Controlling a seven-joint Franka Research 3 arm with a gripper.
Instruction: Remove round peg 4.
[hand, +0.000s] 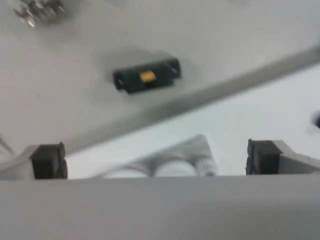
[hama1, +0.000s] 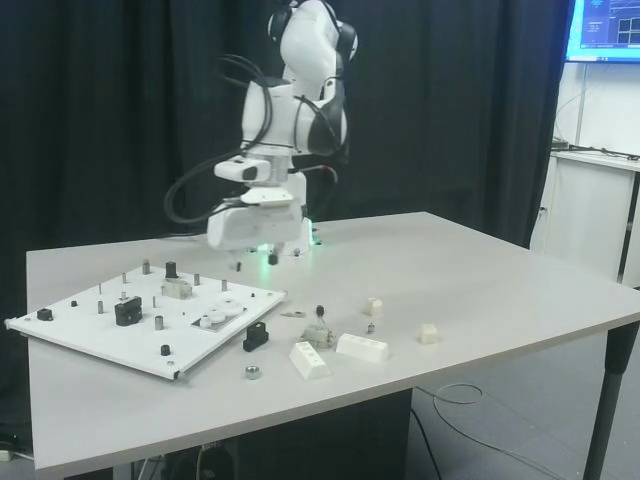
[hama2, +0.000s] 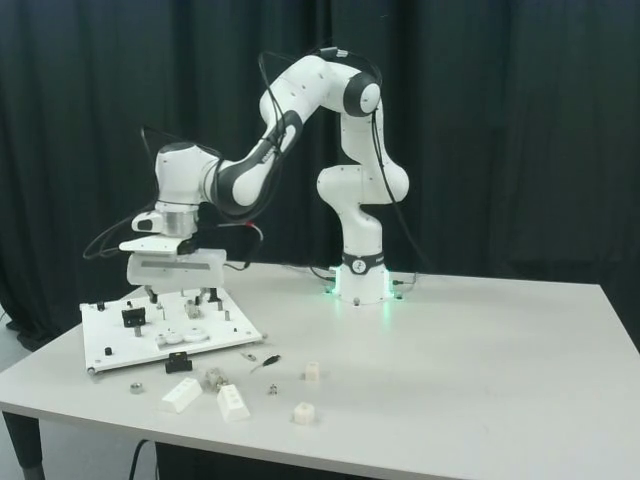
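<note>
A white board (hama1: 60, 325) lies on the left of the grey table, with several small grey round pegs (hama1: 146, 267) standing upright on it; I cannot tell which one is peg 4. My gripper (hama1: 255, 263) hangs open above the board's far right part, holding nothing. In the second room view the gripper (hama2: 183, 296) hovers just over the board (hama2: 100, 350). The wrist view shows both fingertips (hand: 47, 161) wide apart over the board (hand: 260, 115), with white gears (hand: 167, 167) below them.
A black connector (hand: 146, 76) lies on the table just off the board's edge (hama1: 256, 336). White blocks (hama1: 362, 347), small cubes (hama1: 428, 333) and a nut (hama1: 253, 371) are scattered in front. A black block (hama1: 127, 313) sits on the board. The arm's base (hama2: 362, 285) stands behind.
</note>
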